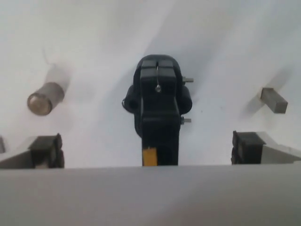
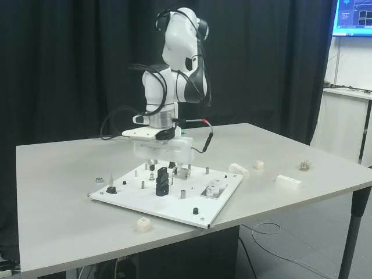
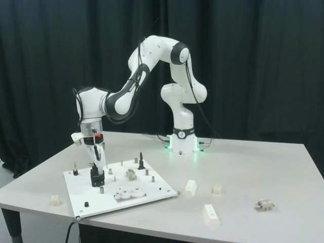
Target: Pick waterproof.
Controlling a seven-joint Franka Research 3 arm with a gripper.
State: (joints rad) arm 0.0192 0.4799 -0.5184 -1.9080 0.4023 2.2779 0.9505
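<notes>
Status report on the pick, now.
Gripper open, fingers either side of the black waterproof connector. Connector upright on the white board, not yet gripped. Grey pegs stand clear of the fingers; nothing in the way.

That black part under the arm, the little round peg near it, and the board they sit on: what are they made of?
The black part looks like moulded plastic: dull, rounded, with small metal screws sticking out. The round peg looks like metal: its flat end shines. The white board is smooth and flat, perhaps painted metal or plastic; I cannot tell which. The fingers stand open either side.
</notes>
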